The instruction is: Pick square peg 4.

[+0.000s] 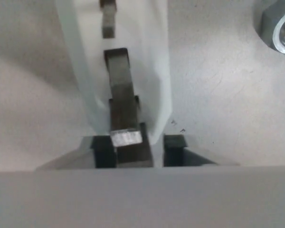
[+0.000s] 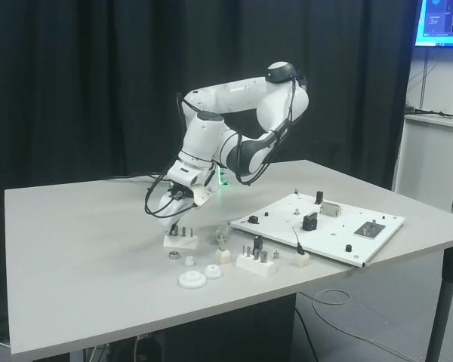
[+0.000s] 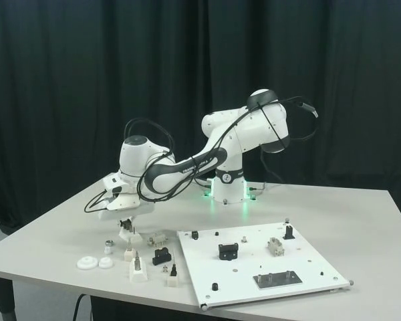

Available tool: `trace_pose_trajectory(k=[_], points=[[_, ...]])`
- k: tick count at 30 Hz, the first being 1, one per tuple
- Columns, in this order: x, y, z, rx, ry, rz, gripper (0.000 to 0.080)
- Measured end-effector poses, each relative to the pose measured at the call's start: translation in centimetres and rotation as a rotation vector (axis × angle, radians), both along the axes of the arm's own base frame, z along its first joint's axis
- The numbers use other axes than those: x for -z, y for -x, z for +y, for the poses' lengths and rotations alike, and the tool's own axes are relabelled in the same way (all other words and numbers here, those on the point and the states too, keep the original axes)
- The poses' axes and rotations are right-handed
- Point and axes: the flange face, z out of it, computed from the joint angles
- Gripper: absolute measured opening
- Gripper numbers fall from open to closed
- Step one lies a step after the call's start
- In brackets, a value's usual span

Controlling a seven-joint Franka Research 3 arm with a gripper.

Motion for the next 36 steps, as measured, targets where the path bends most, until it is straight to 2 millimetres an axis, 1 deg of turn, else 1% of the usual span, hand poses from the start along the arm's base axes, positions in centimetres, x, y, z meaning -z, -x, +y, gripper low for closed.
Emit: trace_pose_trajectory(k=[3,4,24,30,36], points=[[0.0,0.0,0.0,-0.004,0.0,0.001,0.03],[0.0,0.0,0.0,-0.004,0.0,0.001,0.0149],[-0.1,0.3,-0.1,0.035,0.001,-0.002,0.0152],[-1.0,0.5,-0.1,0.063,-0.004,0.007,0.0151],[-2.2,0.4,0.2,0.078,-0.005,0.018,0.0151]])
